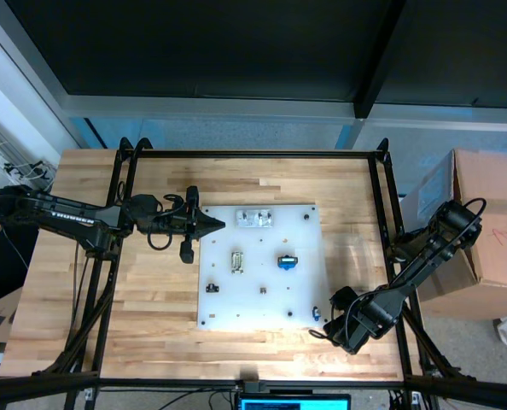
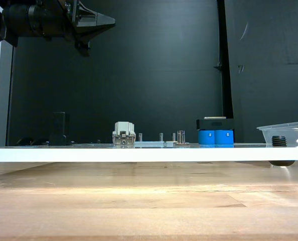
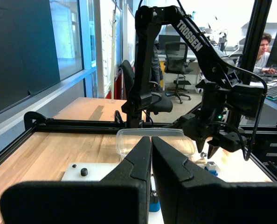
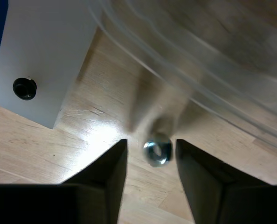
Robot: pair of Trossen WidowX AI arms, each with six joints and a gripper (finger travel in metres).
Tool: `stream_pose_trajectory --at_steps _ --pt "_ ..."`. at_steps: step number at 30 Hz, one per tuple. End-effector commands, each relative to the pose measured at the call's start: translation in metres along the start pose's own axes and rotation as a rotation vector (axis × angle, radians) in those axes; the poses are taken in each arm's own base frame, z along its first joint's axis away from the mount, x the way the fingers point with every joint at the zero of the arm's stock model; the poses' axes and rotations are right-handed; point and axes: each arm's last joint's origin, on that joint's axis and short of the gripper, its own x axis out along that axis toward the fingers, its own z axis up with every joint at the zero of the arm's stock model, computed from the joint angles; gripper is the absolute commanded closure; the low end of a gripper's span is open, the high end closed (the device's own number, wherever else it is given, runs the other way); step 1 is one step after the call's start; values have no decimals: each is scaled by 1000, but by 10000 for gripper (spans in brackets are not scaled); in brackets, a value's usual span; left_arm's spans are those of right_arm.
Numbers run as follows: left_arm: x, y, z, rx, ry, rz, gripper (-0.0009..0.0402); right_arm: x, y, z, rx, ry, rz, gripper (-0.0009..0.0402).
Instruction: Unfasten the M12 nut and place it in the container
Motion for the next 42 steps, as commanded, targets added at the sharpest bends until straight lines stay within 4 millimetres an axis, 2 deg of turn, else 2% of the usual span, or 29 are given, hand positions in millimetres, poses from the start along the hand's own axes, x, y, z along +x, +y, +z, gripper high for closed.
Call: stream_pose_trajectory --at_steps 1,6,10,14,22,26,29,36,42 --pt "0 0 0 0 0 0 393 -1 1 0 -1 5 1 194" --pt "0 0 0 0 0 0 393 -5 2 -2 -12 52 -14 163" --pt "0 0 0 0 0 0 393 -21 3 -3 -24 49 -18 157" --pt "0 0 0 0 0 0 393 -49 4 -4 -42 44 -24 157" --pt "0 0 0 0 0 0 393 -117 2 -5 -47 24 -87 158" --pt "0 0 0 0 0 0 393 -139 4 -6 -49 16 -69 158" --pt "0 0 0 0 0 0 393 -144 5 -6 -50 2 -53 158" --pt "0 0 0 0 0 0 393 -138 4 -5 -49 -5 -67 158" --pt "0 0 0 0 0 0 393 -118 7 -6 -179 1 -62 158"
